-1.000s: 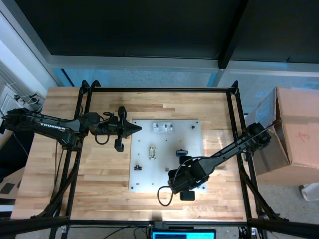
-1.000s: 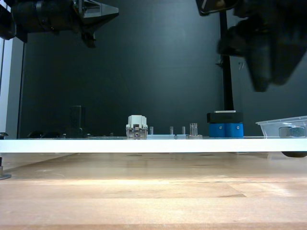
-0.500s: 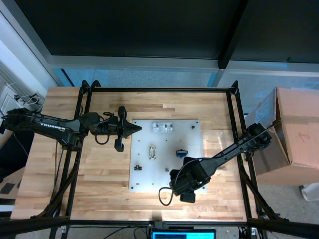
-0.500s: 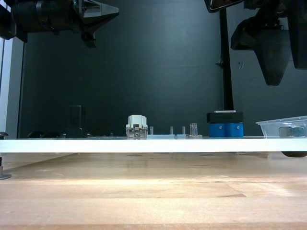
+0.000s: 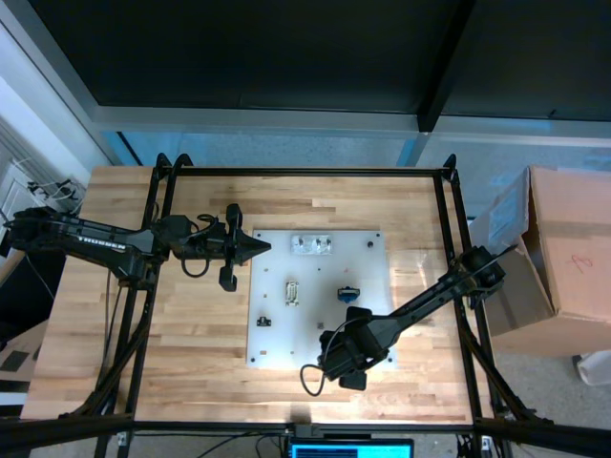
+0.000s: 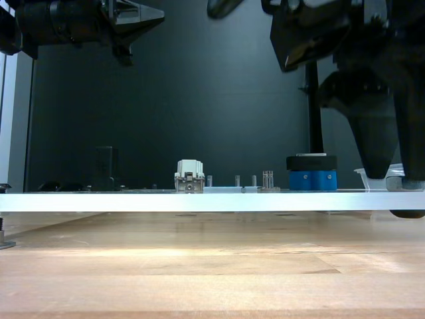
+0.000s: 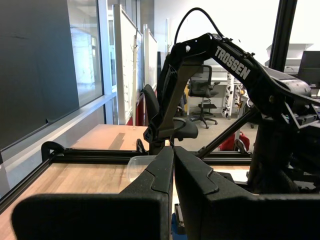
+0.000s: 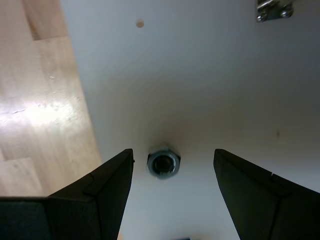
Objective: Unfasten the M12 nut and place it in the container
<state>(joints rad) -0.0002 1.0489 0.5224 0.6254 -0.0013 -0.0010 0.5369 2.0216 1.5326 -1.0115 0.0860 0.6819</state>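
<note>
Right tool [image 8: 173, 151]: released, its two fingers spread wide and holding nothing. It hangs over the near right part of the white board [image 5: 286, 334], pointing straight down.
M12 nut [image 8: 163, 163]: lies on the board directly beneath the right tool, in the gap between the fingers and touching neither. It is a little nearer one finger than the other. A dark core fills its bore, which suggests it is on its stud.
Governing relation: the nut lies straight below the tool, and its bore axis stands upright, in line with the tool's own axis. A plain descent would therefore bring the fingers to either side of it.
Nearer arm: the right, by far.
Left tool [image 5: 265, 246]: clenched on nothing, fingers pressed together. It is held high over the board's far left edge, well apart from the nut.
Container [image 6: 362, 171]: only a strip of clear rim shows at table height, beside the right tool's fingers.
Hidden or unclear: in the high view the right arm covers the nut and most of the container. At table height the fingers stand in front of both. The stud's ribs show nowhere, so how far down the nut is threaded cannot be told.
Tabletop [image 5: 191, 324]: wooden, carrying the board.
</note>
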